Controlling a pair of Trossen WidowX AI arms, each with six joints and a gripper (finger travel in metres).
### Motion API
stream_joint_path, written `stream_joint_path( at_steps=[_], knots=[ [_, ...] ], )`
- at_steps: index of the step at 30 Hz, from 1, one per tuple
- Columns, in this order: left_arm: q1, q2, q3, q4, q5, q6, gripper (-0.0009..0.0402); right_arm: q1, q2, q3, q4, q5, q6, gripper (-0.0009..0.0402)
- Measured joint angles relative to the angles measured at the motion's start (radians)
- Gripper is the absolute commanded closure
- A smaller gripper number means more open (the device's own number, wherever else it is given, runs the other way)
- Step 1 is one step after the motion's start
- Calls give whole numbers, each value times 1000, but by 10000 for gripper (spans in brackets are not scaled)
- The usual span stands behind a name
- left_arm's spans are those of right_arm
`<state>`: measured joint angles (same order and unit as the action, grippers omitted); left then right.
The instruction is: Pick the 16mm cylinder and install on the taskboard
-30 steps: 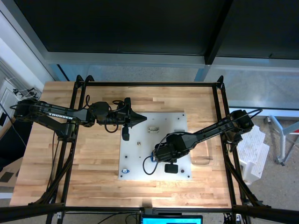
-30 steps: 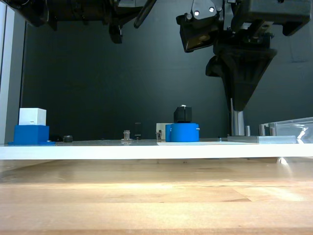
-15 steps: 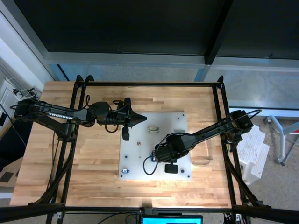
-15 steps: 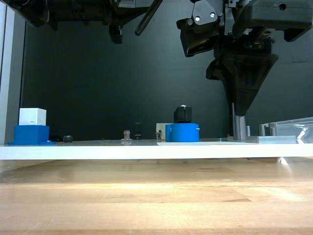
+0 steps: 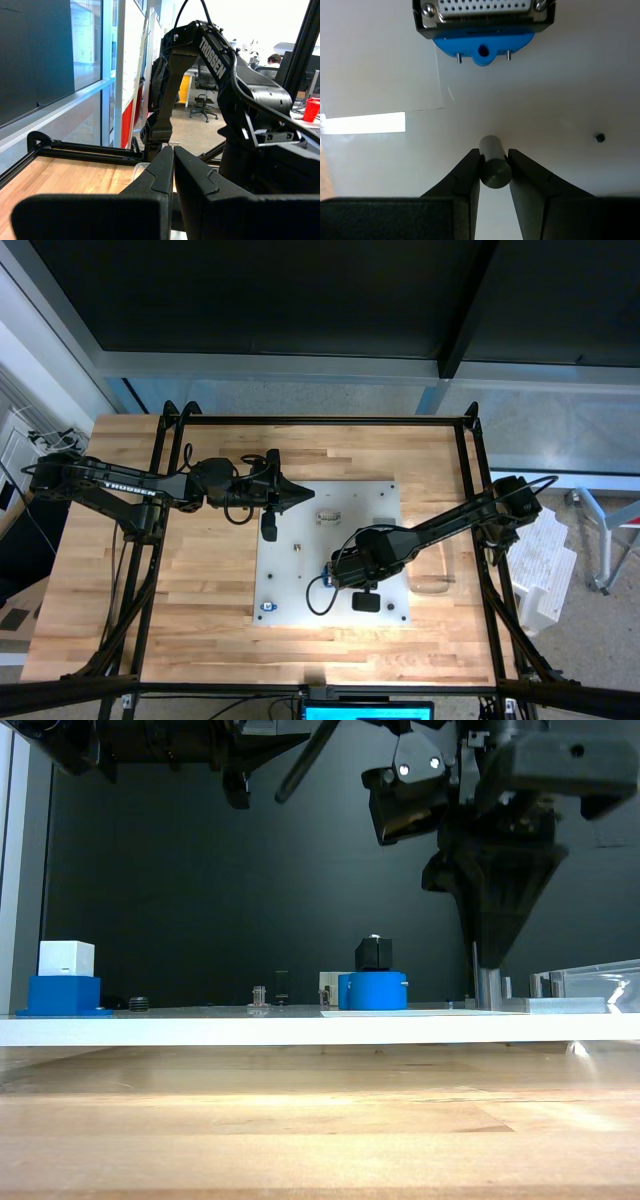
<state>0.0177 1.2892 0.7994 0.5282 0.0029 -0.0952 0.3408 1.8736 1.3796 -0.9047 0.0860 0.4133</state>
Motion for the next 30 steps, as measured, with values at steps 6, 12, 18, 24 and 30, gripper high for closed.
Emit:
stream_joint_path(
  at_steps=[6,12,18,24,30],
  knots=[
    [0,0,0,0,0,0,393,0,1,-38,36,0,0,376],
    [0,0,0,0,0,0,393,-1,1,-57,57,0,0,353],
    [0,0,0,0,0,0,393,-1,1,-63,73,0,0,303],
    [0,0,0,0,0,0,393,0,1,-64,80,0,0,244],
    [0,0,0,0,0,0,393,0,-6,-63,83,0,-3,192]
  ],
)
